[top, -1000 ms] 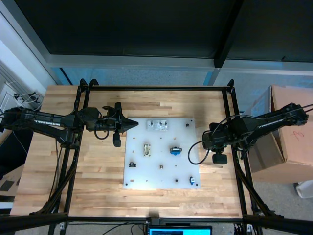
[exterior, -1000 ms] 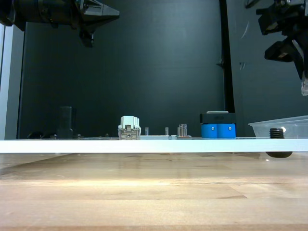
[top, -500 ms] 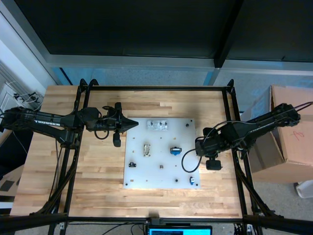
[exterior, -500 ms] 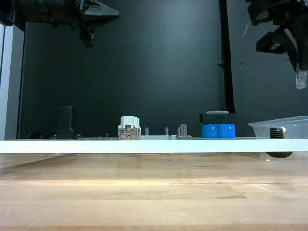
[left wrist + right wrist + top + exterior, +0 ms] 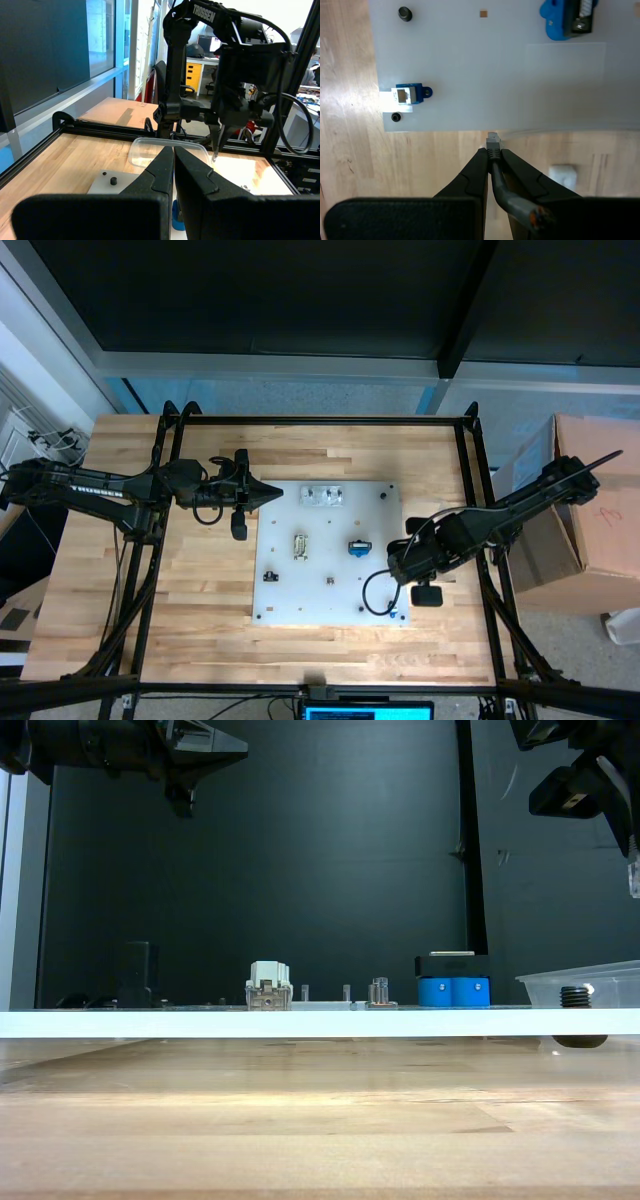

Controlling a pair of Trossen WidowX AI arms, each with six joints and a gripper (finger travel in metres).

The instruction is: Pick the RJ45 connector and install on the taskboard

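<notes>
Left arm [image 5: 90, 488] stretched level and high. Left gripper [image 5: 272, 496] left of centre, pointing right, fingers pressed together. Right arm [image 5: 520, 502] reaches in from the right, wrist bent down. Right gripper [image 5: 492, 151] near-right of centre, raised, pointing straight down, fingers clamped on the RJ45 connector [image 5: 492, 141].

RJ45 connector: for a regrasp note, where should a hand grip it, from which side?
Pinch the clear RJ45 connector at its rear, by the grey cable, from the cable end, as the right hand does above the white taskboard's edge: its tip juts free. The left hand hangs shut over the board's left edge.
</notes>
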